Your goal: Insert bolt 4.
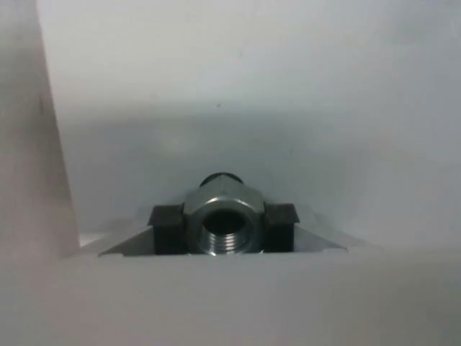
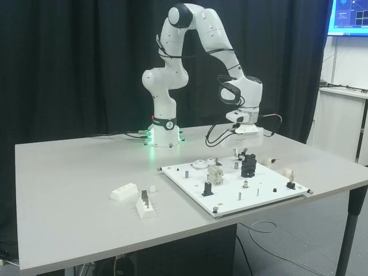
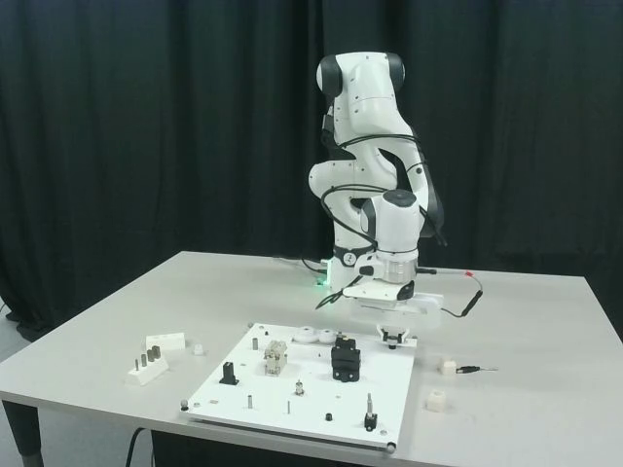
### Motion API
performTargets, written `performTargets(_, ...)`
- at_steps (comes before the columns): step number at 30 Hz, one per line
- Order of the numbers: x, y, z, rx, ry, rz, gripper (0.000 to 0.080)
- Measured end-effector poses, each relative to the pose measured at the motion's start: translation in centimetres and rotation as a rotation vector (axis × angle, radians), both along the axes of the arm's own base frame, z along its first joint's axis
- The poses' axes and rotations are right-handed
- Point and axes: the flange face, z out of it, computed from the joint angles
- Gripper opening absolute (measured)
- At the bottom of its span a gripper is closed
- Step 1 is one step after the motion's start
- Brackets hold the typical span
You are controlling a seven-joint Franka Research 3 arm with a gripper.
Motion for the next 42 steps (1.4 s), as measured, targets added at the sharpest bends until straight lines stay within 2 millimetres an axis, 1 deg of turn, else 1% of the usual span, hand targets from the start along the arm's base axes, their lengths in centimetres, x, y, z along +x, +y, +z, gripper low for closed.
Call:
performTargets(25,-0.05,-0.04,0.01,-0.008,-0.018,-0.241,0.0224)
performTargets(42,-0.02,-0.28,0.01,-0.003,-0.023,-0.469,0.0224)
